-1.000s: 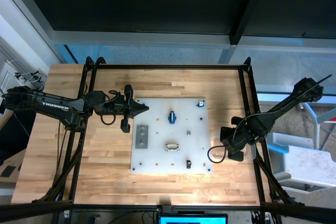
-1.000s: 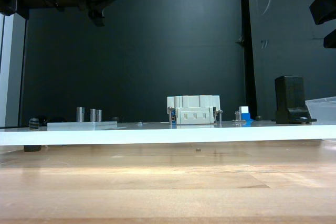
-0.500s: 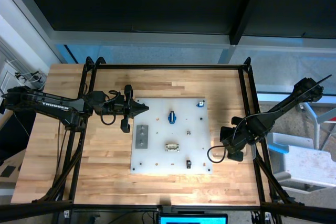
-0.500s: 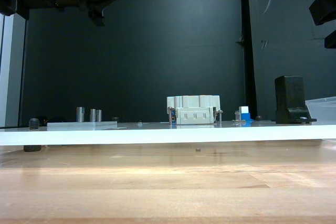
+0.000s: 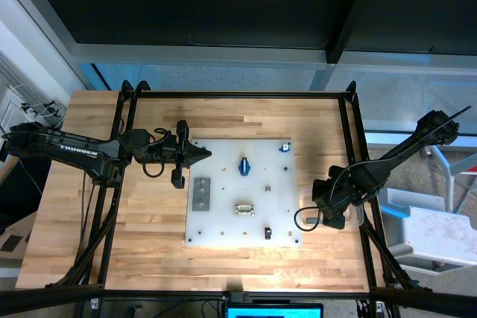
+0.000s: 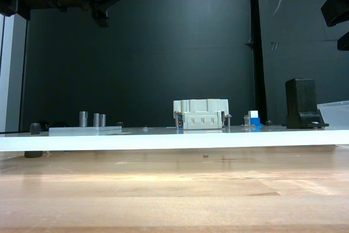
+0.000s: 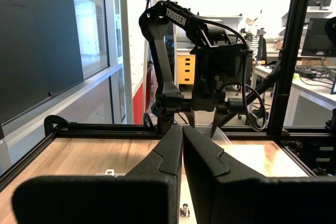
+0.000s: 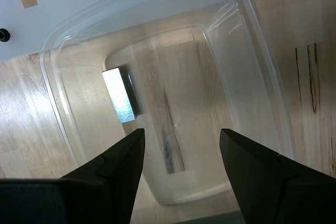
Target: Pick the 16mm bar from the taskboard and place it in the container
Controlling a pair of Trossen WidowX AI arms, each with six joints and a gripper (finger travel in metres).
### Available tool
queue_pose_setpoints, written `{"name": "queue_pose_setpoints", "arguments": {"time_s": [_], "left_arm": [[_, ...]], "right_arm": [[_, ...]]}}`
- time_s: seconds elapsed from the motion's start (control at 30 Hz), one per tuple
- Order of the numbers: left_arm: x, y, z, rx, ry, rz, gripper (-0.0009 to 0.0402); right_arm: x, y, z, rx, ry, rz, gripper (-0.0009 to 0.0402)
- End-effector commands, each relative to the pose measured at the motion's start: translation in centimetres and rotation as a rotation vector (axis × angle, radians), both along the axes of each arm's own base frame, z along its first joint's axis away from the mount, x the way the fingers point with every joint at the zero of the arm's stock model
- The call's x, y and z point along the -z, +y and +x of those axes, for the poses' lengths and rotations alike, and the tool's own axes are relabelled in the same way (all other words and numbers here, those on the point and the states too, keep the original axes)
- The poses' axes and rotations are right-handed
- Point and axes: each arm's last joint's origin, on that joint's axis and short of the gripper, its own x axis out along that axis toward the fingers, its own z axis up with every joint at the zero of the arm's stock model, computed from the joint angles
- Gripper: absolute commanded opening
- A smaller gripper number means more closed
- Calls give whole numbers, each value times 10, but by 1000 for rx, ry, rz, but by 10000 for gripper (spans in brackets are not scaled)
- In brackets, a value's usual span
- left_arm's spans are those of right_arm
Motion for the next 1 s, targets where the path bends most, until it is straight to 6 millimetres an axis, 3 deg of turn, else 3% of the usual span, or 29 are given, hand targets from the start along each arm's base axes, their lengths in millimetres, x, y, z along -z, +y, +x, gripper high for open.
{"name": "queue_pose_setpoints", "arguments": {"time_s": [0.03, 1.0], "left_arm": [[0, 0, 0, 0, 0, 0, 0], [0, 0, 0, 0, 0, 0, 0]], "right_arm": [[0, 0, 0, -1, 1, 0, 213], [0, 1, 1, 0, -11, 8, 216]]}}
